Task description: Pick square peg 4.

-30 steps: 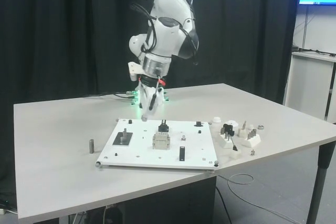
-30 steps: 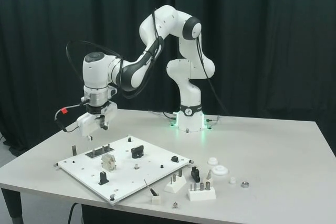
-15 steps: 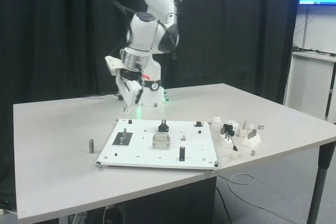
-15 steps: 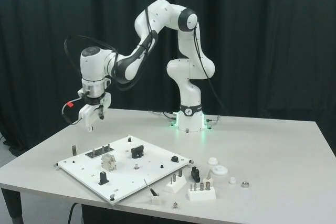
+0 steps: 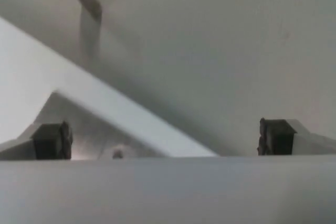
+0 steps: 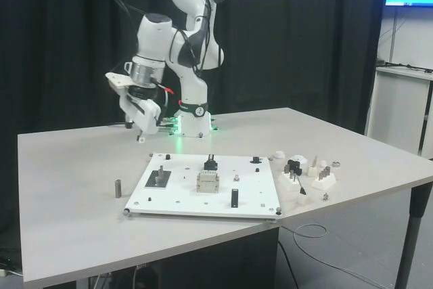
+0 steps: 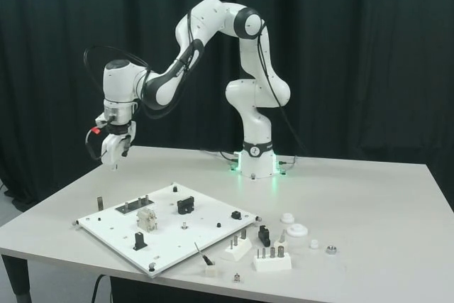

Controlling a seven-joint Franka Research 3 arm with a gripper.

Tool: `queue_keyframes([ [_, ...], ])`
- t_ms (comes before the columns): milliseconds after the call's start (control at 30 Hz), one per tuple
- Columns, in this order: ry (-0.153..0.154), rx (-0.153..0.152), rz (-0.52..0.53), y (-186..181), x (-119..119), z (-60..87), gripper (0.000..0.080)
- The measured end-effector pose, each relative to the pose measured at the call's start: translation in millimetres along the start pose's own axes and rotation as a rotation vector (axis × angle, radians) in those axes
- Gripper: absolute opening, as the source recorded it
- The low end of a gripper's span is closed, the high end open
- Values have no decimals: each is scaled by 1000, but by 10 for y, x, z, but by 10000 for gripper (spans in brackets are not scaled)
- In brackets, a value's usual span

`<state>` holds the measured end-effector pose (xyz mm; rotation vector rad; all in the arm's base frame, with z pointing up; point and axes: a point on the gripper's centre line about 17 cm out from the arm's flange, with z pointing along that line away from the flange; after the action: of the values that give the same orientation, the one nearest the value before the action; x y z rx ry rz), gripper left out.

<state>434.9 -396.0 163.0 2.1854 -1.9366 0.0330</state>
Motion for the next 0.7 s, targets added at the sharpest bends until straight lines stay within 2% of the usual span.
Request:
queue_keyframes([
  [433, 63, 76, -63, 110, 476, 2, 800],
  [700, 84, 116, -117, 89, 633, 48, 800],
])
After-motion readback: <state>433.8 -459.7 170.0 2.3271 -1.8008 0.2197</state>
